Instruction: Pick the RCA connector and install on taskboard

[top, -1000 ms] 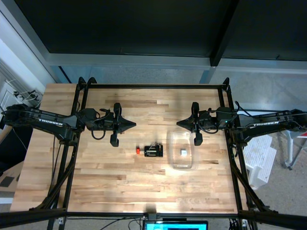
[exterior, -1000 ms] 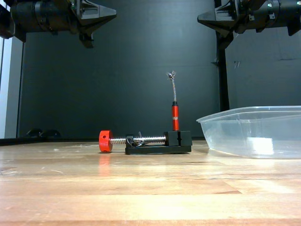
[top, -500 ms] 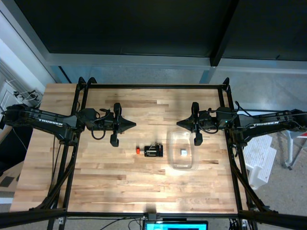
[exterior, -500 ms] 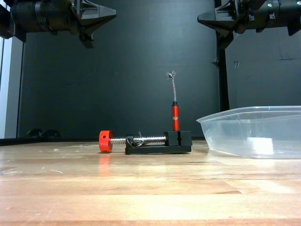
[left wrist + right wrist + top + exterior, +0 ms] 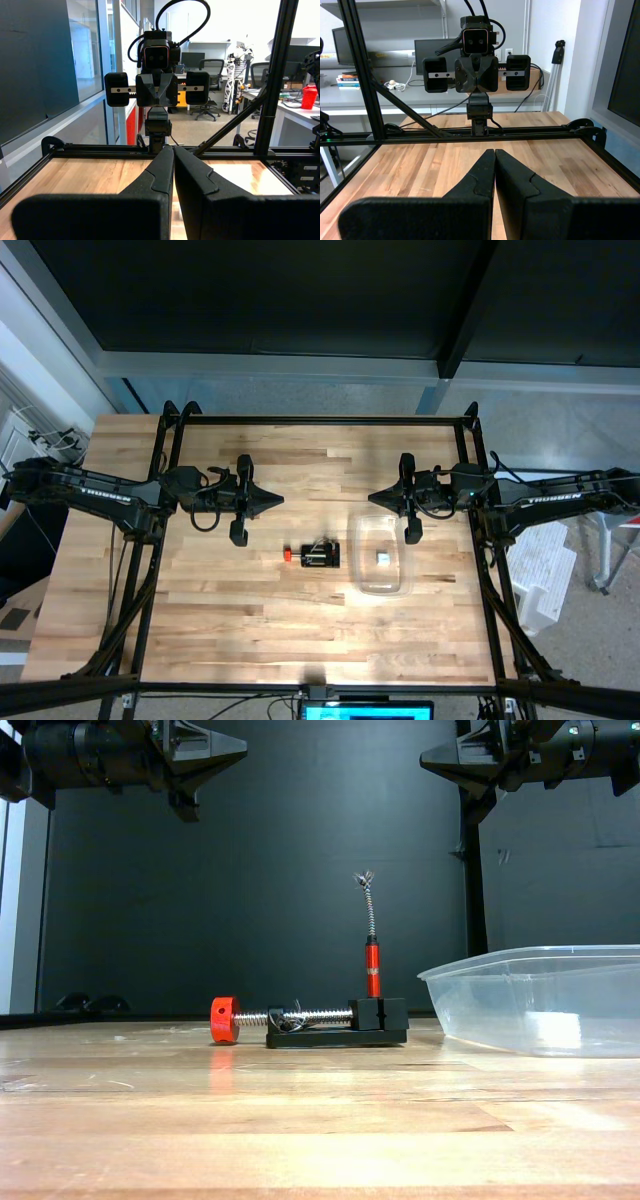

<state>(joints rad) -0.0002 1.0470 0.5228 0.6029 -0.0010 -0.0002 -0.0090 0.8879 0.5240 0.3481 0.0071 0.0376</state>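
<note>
The taskboard (image 5: 320, 556), a small black block with a red knob (image 5: 224, 1019) at its left end, lies at the table's middle; a thin spring wire on a red sleeve (image 5: 371, 955) stands up from it. I cannot make out the RCA connector in any view. My left gripper (image 5: 280, 500) hovers high, back and left of the taskboard, pointing right, shut and empty; its fingers (image 5: 165, 165) touch. My right gripper (image 5: 370, 499) hovers high at the back right above the tray's far end, pointing left, shut and empty, fingers (image 5: 485, 170) pressed together.
A clear plastic tray (image 5: 381, 591) sits just right of the taskboard, its rim (image 5: 520, 960) at about half the wire's height, with a small white square piece (image 5: 382, 558) inside. A black frame rail (image 5: 320, 420) borders the table.
</note>
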